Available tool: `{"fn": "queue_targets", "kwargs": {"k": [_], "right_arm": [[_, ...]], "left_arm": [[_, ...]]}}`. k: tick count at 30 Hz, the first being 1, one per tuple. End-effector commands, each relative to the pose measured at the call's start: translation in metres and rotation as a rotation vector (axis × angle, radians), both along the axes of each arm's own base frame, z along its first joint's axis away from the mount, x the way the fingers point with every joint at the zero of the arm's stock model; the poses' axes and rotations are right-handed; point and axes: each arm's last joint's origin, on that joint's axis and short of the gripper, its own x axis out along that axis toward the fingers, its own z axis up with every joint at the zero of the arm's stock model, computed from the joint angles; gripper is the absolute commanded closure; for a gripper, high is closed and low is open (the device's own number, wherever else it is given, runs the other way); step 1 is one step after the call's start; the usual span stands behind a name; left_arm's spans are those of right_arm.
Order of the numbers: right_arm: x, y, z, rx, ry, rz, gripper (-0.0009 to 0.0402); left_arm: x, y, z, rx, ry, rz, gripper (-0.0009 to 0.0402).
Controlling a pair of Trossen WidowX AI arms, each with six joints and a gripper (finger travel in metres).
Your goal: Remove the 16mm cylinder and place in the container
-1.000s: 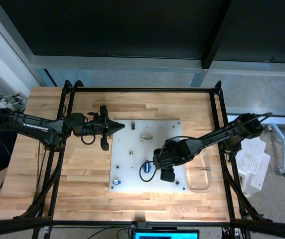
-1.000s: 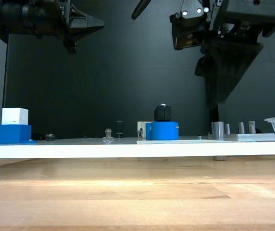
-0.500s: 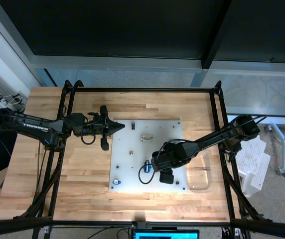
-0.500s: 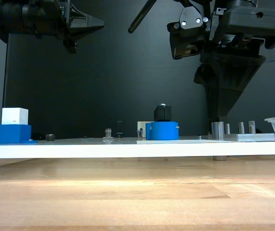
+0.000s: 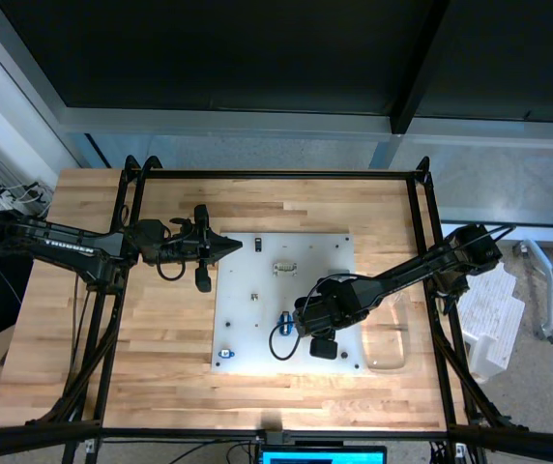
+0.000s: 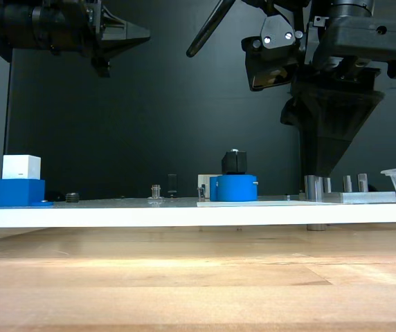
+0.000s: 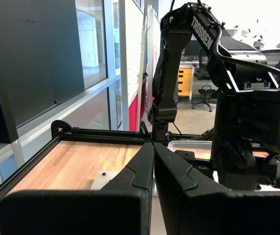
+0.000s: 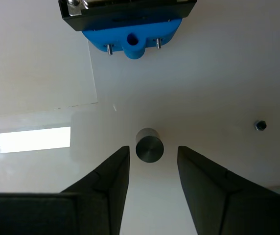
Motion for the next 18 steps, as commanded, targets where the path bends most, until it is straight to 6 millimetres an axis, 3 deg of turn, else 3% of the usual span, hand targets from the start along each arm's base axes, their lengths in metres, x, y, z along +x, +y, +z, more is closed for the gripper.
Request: {"fn": "queue_targets", "kwargs": {"k": [1, 18], "right_arm": [[-0.0003, 0.0006, 0.0001, 0.0, -0.001, 0.002, 0.0289], [-0.0043, 0.0015, -0.0053, 0.015, 0.026, 0.013, 0.0388]], "left_arm": [[0.0001, 0.0001, 0.0001, 0.0, 0.0, 0.0, 0.0393], [0.0001, 0.0001, 0.0001, 0.0, 0.0, 0.0, 0.0393]]}}
